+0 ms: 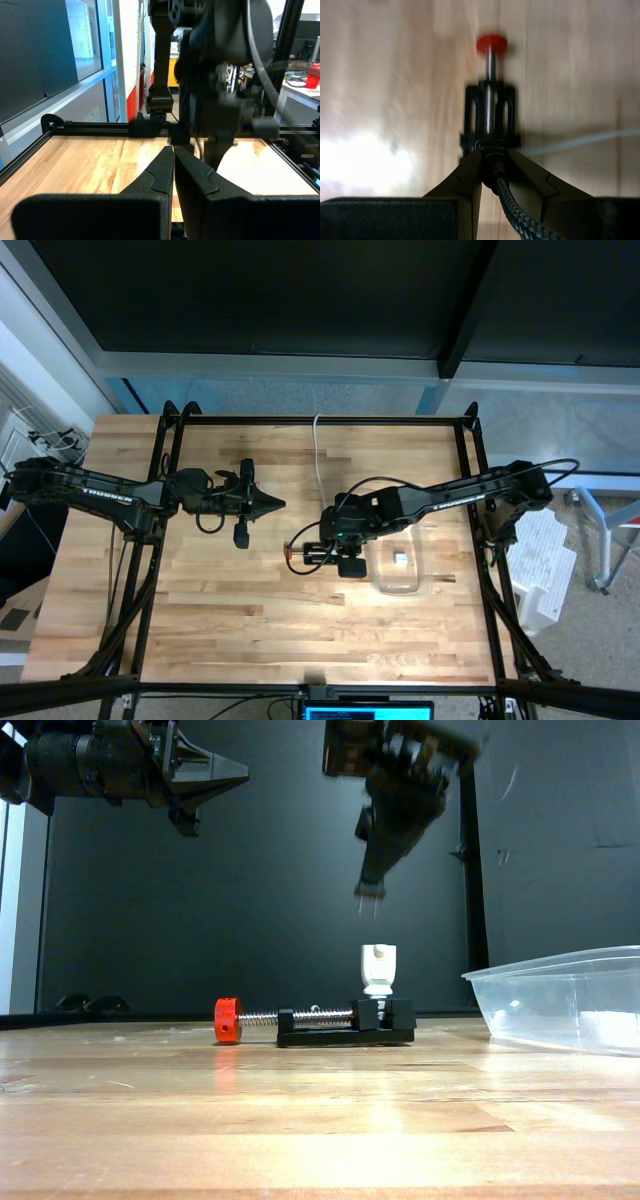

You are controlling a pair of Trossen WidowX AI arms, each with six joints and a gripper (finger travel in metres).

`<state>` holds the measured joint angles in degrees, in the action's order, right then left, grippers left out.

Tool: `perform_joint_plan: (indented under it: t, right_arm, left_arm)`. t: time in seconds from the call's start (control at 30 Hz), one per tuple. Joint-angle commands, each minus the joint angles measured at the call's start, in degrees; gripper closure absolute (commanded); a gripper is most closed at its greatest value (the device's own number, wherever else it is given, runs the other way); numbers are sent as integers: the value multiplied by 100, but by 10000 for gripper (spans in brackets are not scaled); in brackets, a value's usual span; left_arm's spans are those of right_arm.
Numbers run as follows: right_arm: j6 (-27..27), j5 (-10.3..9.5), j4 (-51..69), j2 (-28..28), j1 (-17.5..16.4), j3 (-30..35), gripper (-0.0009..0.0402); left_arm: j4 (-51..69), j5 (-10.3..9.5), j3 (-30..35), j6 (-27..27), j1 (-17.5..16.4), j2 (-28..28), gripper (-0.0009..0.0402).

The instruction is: Remove the power plug from the receptacle and place in the container

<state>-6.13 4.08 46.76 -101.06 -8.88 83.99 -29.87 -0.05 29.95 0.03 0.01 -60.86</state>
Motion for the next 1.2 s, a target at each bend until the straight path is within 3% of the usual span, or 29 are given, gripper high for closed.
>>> perform_joint_plan:
  t: [0.03, 0.63, 1.13, 1.2]
  right_arm:
    - [15, 24, 289, -90, 0, 160, 393]
    - [7, 26, 905, 313, -35, 70, 393]
    - [-138, 46, 887, 1480, -254, -1462, 393]
    - [-319, 127, 833, 1648, -286, -1742, 393]
  left_arm:
    - [0, 2, 0, -2, 0, 0, 393]
    - [4, 2, 0, -2, 0, -2, 393]
    - [2, 2, 0, -2, 0, 0, 393]
    - [0, 2, 0, -2, 0, 0, 393]
